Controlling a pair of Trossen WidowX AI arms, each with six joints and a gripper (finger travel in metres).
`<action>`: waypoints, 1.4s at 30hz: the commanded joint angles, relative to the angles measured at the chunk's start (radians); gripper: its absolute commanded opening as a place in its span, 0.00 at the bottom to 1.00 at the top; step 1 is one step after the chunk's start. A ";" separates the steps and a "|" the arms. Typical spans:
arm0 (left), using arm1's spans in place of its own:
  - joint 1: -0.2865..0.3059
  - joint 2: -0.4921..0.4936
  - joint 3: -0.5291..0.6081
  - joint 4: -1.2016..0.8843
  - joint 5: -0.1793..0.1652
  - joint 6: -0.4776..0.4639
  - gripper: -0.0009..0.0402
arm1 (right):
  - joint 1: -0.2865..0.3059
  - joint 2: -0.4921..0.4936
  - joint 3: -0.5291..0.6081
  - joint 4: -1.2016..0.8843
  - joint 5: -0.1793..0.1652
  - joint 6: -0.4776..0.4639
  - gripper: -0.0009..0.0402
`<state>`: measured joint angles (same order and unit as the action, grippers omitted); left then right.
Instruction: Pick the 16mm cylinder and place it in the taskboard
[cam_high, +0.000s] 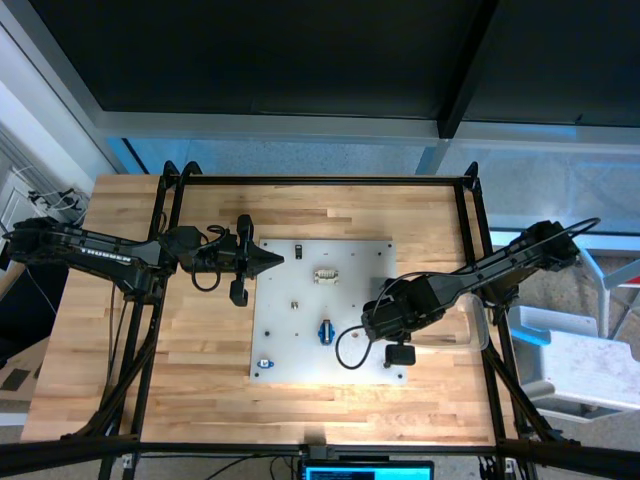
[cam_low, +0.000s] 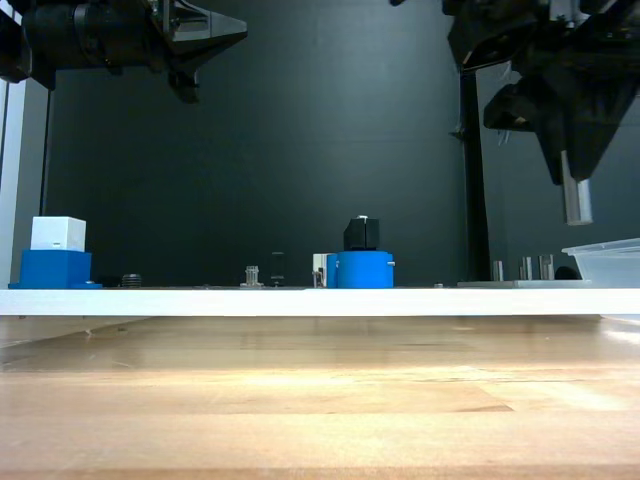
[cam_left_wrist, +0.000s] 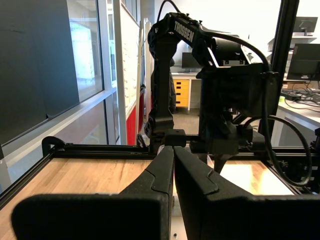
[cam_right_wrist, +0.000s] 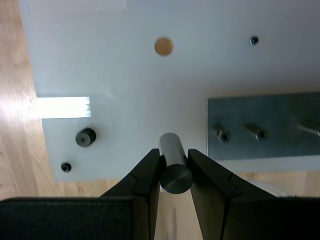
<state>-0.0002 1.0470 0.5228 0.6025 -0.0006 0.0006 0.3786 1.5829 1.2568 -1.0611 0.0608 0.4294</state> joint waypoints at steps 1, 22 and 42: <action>0.000 0.000 0.000 0.000 0.000 0.000 0.02 | -0.013 0.031 0.029 0.004 0.000 -0.014 0.04; 0.000 0.000 0.000 0.000 0.000 0.000 0.02 | -0.065 0.194 0.178 0.050 -0.001 -0.079 0.04; 0.000 0.000 0.000 0.000 0.000 0.000 0.02 | -0.068 0.259 0.220 0.061 -0.002 -0.080 0.04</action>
<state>-0.0002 1.0470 0.5228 0.6033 -0.0006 0.0006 0.3111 1.8404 1.4738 -1.0023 0.0597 0.3492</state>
